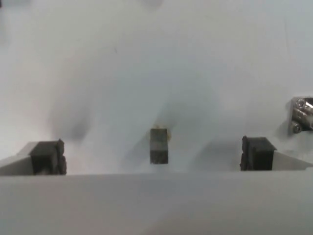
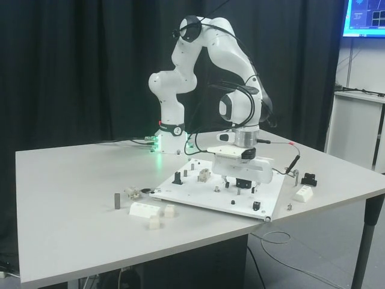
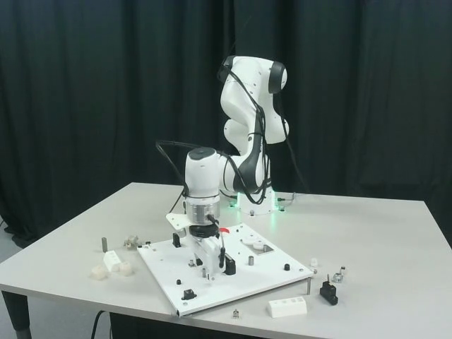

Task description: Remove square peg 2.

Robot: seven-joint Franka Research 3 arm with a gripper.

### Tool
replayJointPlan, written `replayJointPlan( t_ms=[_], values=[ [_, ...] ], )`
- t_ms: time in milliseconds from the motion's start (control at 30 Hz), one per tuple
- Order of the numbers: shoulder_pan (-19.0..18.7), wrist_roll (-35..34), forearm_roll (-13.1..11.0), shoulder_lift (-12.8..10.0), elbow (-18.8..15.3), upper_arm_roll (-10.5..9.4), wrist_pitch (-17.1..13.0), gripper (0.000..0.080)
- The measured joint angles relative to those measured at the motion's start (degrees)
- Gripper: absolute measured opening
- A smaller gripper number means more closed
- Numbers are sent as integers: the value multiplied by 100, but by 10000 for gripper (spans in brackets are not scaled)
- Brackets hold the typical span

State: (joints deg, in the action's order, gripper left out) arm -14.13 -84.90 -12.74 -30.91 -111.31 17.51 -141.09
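Observation:
In the wrist view a small grey square peg [image 1: 159, 146] stands upright in the white board [image 1: 146, 63]. My gripper [image 1: 151, 155] is open, with one black fingertip [image 1: 47, 156] on each side of the peg and a clear gap to both. From the room views the gripper [image 2: 239, 185] [image 3: 205, 263] hangs low over the white board [image 2: 198, 198] [image 3: 265, 281], near its front half. The peg [image 2: 239, 192] [image 3: 204, 272] shows only as a short stub under the hand.
The board carries other small pegs, black holders [image 2: 178, 178] [image 3: 229, 267] and a metal bracket [image 1: 303, 113]. Loose white blocks [image 2: 144, 209] [image 3: 109, 263] and an upright grey peg [image 2: 115, 200] [image 3: 104, 244] lie beside it. A white block [image 3: 287, 306] and a black part [image 3: 328, 292] lie on its other side.

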Motion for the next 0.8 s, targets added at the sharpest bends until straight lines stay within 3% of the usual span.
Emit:
replayJointPlan(
  t_ms=[333,367,533,567,733,767,800],
  values=[
    [-1,0,0,0,-16,-9,-34,800],
    [-1,0,0,0,-18,-9,-41,712],
    [-1,0,0,0,-19,-2,-82,712],
    [-1,0,0,0,-19,1,-90,552],
    [5,-59,0,0,-19,18,-107,552],
    [6,-103,0,0,-19,22,-108,374],
    [7,-143,0,0,-19,25,-108,374]
  ],
)
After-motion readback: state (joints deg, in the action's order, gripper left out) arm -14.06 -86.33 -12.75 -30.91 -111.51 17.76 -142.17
